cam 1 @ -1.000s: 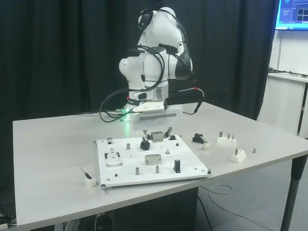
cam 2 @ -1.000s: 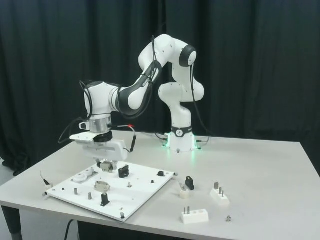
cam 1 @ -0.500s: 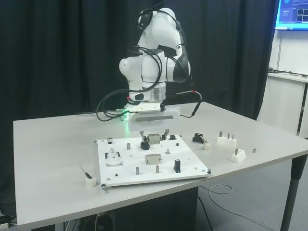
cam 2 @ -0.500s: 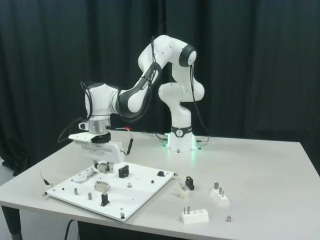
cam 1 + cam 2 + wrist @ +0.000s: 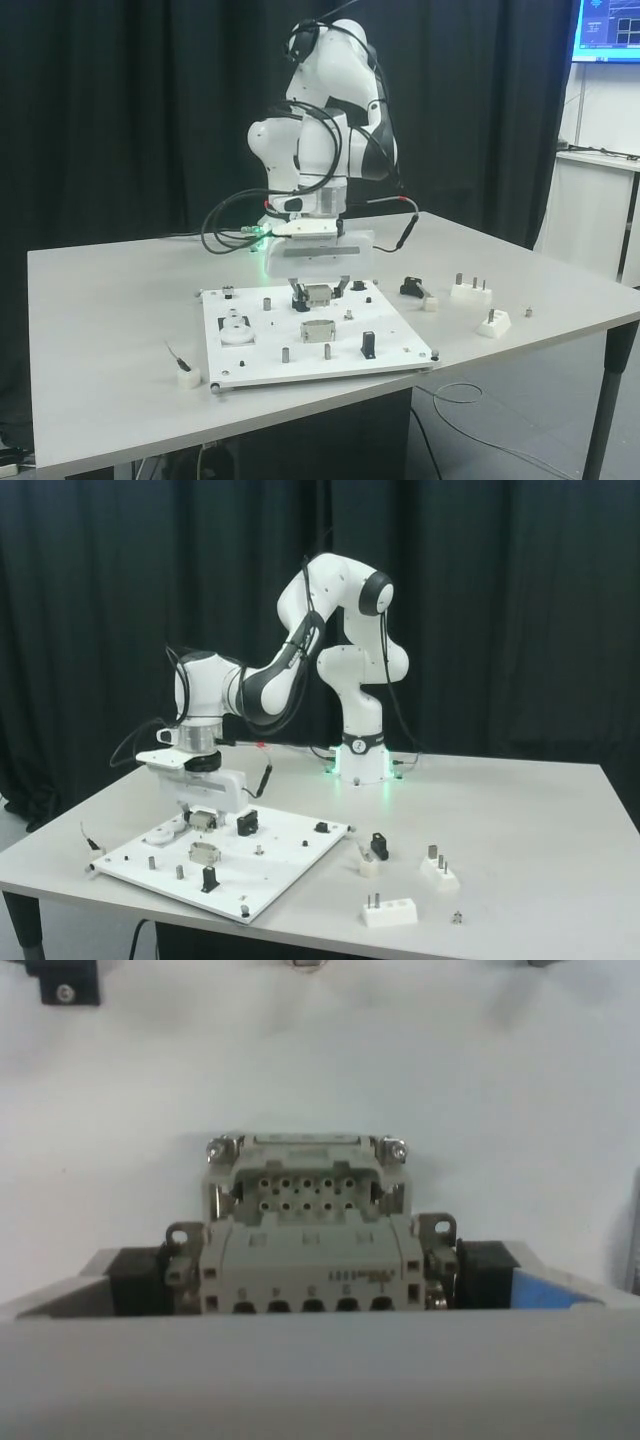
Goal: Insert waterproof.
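Note:
My gripper (image 5: 319, 292) hangs over the middle of the white board (image 5: 262, 352), shut on the grey waterproof plug (image 5: 319, 293). In the wrist view the plug (image 5: 310, 1270) sits between the two black finger pads (image 5: 135, 1280), with a row of holes along its near face. Just beyond it, the matching grey socket (image 5: 305, 1175) with its pin holes is fixed to the board, apart from the plug. From the room the socket (image 5: 317, 330) lies a short way in front of and below the gripper (image 5: 200, 820). The socket (image 5: 204, 853) stays uncovered.
The board (image 5: 285, 868) also carries a white round part (image 5: 236, 331), several small grey pegs and a black clip (image 5: 367, 345). Off the board stand a black part (image 5: 411, 288), two white blocks with pins (image 5: 470, 291) (image 5: 493, 323), and a small white block with a wire (image 5: 185, 376).
The arm has turned its wrist and carried the plug lower and toward the board's middle, closer to the socket. Nothing on the board has shifted.

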`<state>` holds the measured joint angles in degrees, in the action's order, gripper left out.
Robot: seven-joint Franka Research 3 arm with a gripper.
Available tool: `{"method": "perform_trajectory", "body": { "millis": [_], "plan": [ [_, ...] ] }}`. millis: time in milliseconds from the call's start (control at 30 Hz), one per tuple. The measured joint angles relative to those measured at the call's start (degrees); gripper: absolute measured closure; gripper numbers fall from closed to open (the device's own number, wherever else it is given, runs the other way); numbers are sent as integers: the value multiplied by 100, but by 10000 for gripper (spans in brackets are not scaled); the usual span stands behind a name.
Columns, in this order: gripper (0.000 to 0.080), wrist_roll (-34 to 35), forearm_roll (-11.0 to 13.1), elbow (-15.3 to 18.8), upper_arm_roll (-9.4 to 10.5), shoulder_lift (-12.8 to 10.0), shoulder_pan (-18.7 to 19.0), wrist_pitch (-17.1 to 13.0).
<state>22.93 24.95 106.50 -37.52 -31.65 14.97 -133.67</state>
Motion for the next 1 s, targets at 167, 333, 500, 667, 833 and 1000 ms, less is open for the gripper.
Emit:
{"method": "perform_trajectory", "body": {
  "millis": [167,333,500,667,833,1000],
  "plan": [
    [184,0,0,3,74,-26,-55,-80],
    [184,12,13,3,165,-31,-142,-109],
    [184,19,28,3,273,-35,-252,-153],
    [184,22,31,3,358,-42,-342,-176],
    [184,70,55,3,395,-59,-380,-176],
    [184,168,78,3,430,-81,-406,-184]
  ]
}}
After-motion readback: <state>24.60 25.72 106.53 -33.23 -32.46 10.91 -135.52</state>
